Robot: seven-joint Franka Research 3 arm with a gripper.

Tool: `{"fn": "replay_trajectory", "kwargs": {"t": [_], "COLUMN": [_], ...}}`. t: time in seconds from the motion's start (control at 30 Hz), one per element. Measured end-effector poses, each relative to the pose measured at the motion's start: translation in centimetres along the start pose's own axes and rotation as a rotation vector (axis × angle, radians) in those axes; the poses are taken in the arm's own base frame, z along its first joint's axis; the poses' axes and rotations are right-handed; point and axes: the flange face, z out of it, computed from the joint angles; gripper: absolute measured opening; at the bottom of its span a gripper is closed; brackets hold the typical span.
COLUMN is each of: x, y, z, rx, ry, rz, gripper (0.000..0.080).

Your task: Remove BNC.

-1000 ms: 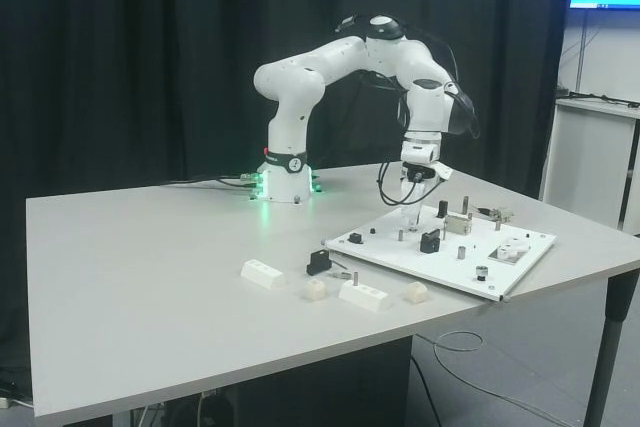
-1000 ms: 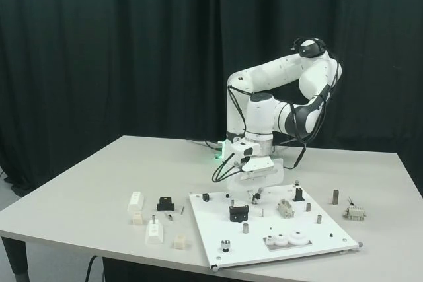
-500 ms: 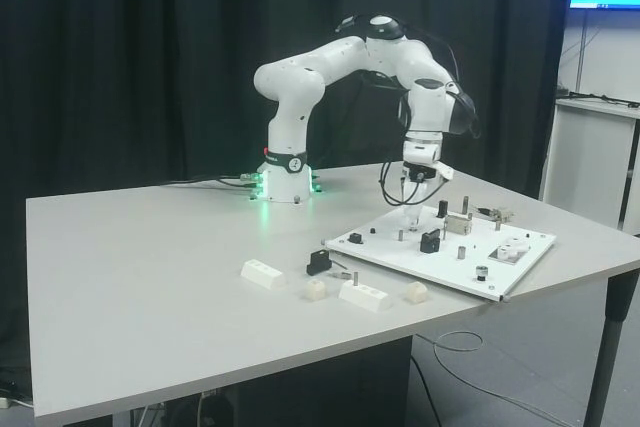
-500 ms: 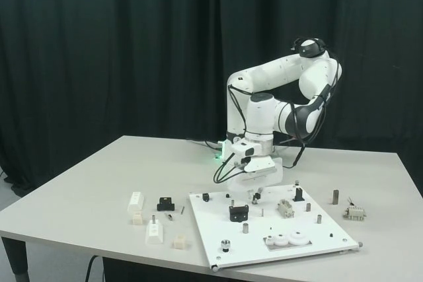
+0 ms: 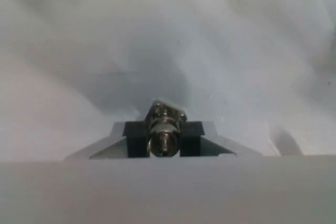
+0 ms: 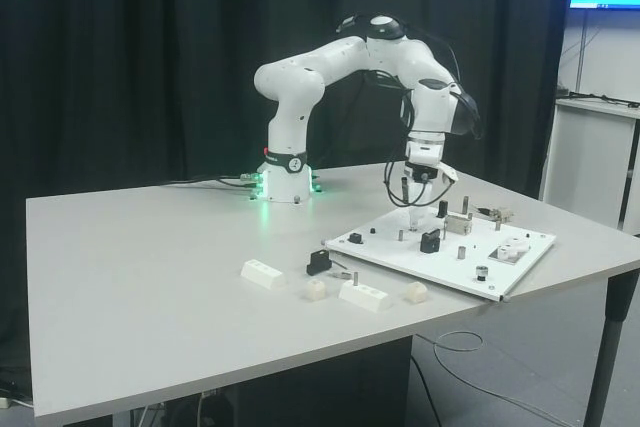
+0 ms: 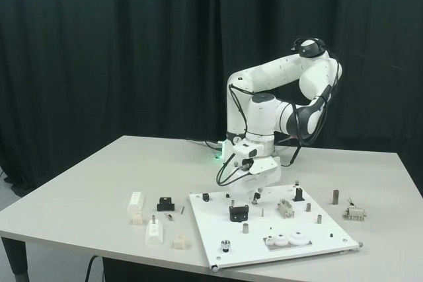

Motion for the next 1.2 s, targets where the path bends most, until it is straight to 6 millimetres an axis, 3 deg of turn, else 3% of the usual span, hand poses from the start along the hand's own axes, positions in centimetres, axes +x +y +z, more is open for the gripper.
{"fn": "replay_trajectory", "kwargs": {"t": [0.6,1.2], "x": [0.15,0.13], "y": [-0.25,-0.36], "z": [-0.12,-0.27], "rx": [-0.015,-0.021], "ry": [-0.011,-0.012], "rz": [-0.158,-0.191], "gripper": [0.0120,0.0119]}}
